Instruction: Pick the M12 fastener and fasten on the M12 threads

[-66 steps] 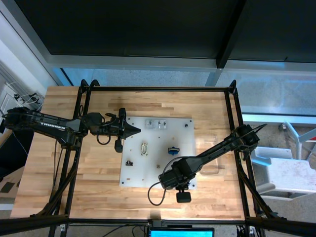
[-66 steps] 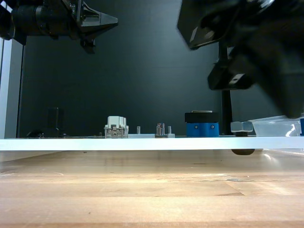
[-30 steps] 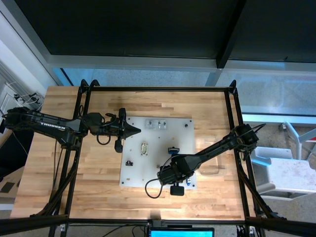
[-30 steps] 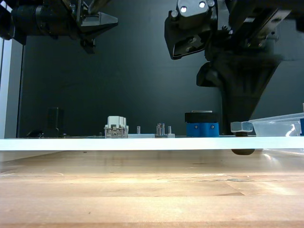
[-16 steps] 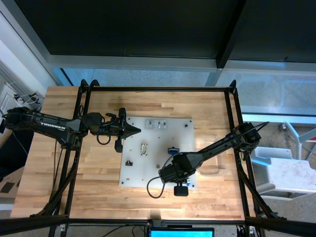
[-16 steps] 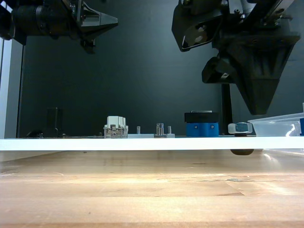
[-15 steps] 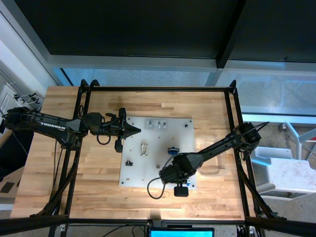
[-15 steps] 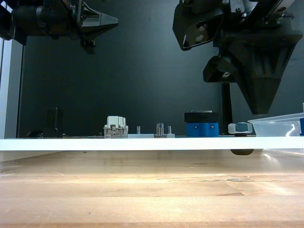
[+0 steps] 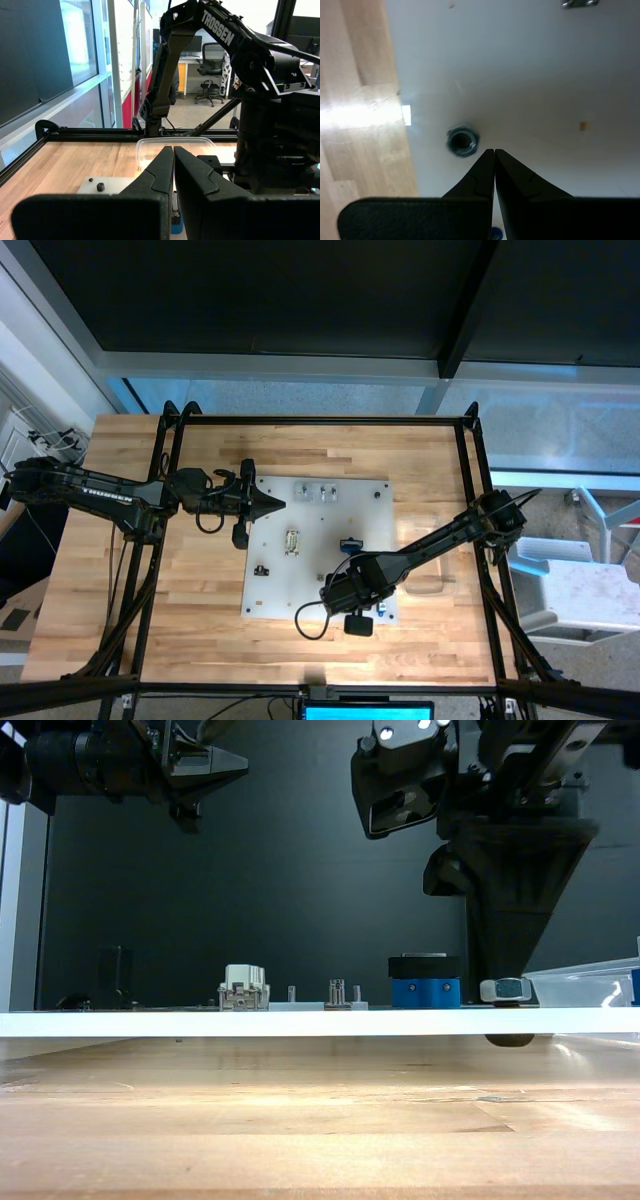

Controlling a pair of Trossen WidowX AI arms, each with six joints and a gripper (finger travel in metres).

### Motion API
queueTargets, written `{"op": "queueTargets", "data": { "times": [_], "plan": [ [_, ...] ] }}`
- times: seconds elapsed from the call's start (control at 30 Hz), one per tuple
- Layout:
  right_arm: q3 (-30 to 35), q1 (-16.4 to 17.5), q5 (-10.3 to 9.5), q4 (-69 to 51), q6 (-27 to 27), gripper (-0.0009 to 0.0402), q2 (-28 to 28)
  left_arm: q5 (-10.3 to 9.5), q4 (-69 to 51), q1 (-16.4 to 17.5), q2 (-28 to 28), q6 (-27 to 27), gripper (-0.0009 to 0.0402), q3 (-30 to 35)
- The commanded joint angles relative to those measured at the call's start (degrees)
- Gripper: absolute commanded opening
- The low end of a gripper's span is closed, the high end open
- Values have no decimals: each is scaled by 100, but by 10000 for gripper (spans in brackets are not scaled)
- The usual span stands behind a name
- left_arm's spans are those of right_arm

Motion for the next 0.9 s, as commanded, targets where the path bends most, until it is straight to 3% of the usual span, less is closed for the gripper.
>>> {"op": "queueTargets", "data": {
  "times": [0.03,0.37,0.4,0.53,0.6,0.7,0.9],
  "plan": [
    [-59,20,11,66,50,0,4,2,2,2,0,2,0,0],
    [-168,37,-52,280,118,0,4,2,0,0,0,2,0,0],
    [-168,39,-227,293,105,0,4,2,2,0,0,2,0,0],
    [-162,37,-1600,234,-258,0,-39,2,2,0,0,2,0,0],
    [-162,39,-1858,188,-345,0,-57,2,0,0,0,2,0,0],
    [-162,42,-1672,122,-310,0,-76,2,2,2,0,2,0,0],
    [-162,42,-909,107,-7,0,-164,2,2,0,0,2,0,0]
  ]
}}
